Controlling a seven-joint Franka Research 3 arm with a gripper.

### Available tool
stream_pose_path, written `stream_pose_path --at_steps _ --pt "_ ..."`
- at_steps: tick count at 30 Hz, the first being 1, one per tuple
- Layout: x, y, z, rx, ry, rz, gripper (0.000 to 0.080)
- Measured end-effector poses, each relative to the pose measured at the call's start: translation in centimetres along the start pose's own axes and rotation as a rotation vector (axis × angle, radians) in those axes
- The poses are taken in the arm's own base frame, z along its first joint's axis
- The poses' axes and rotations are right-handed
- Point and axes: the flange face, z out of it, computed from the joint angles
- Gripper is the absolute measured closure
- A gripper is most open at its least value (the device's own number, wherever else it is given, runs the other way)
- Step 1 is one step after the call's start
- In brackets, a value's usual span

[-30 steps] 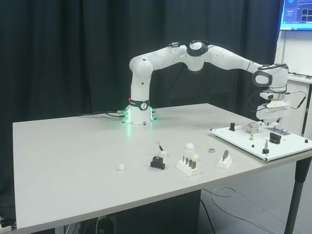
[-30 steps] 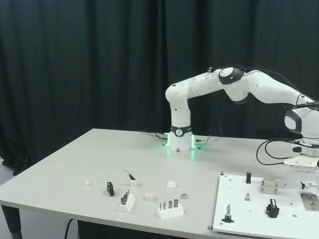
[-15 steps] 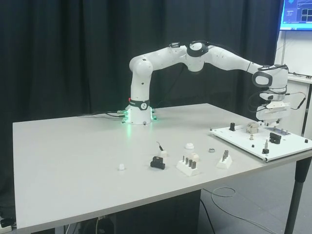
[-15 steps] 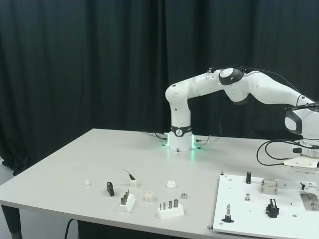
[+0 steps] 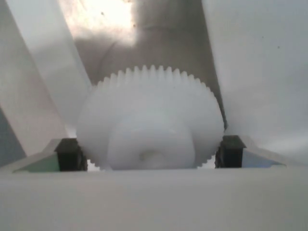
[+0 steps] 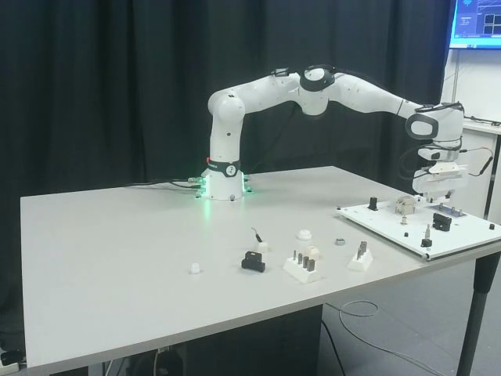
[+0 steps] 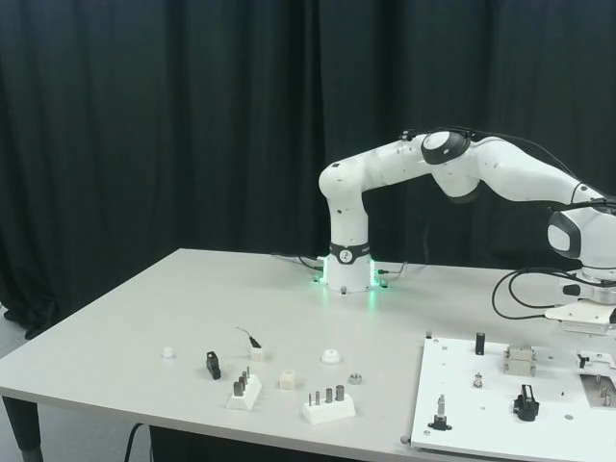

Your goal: Insert large gear.

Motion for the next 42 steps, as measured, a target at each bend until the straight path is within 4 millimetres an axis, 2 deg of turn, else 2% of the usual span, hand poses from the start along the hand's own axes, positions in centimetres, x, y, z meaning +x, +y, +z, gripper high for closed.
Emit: stream_pose_path --at_steps 42 --pt "0.59 -0.39 0.02 0.0 0.014 -0.04 0.0215"
